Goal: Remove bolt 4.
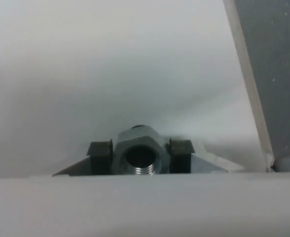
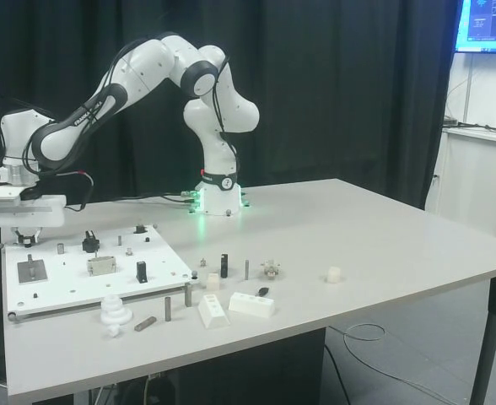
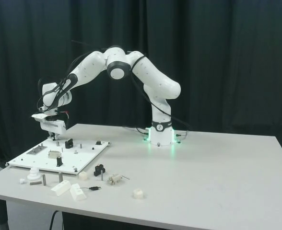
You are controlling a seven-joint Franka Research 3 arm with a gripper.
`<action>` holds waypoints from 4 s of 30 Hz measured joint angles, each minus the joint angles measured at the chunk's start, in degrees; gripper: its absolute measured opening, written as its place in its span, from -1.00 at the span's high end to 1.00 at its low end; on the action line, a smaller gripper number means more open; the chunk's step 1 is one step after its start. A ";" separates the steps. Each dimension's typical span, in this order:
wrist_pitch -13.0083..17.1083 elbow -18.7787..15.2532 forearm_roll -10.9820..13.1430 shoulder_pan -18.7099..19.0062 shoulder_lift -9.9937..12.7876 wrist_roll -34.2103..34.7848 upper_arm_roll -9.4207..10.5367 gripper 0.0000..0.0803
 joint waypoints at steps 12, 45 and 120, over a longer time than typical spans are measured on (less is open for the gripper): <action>-0.10 0.08 -0.06 -0.04 0.00 -7.77 -0.01 0.39; -0.62 0.87 -1.32 -0.10 0.43 -29.38 -0.02 0.39; -0.60 1.63 -2.73 0.00 0.58 -67.08 -0.03 0.39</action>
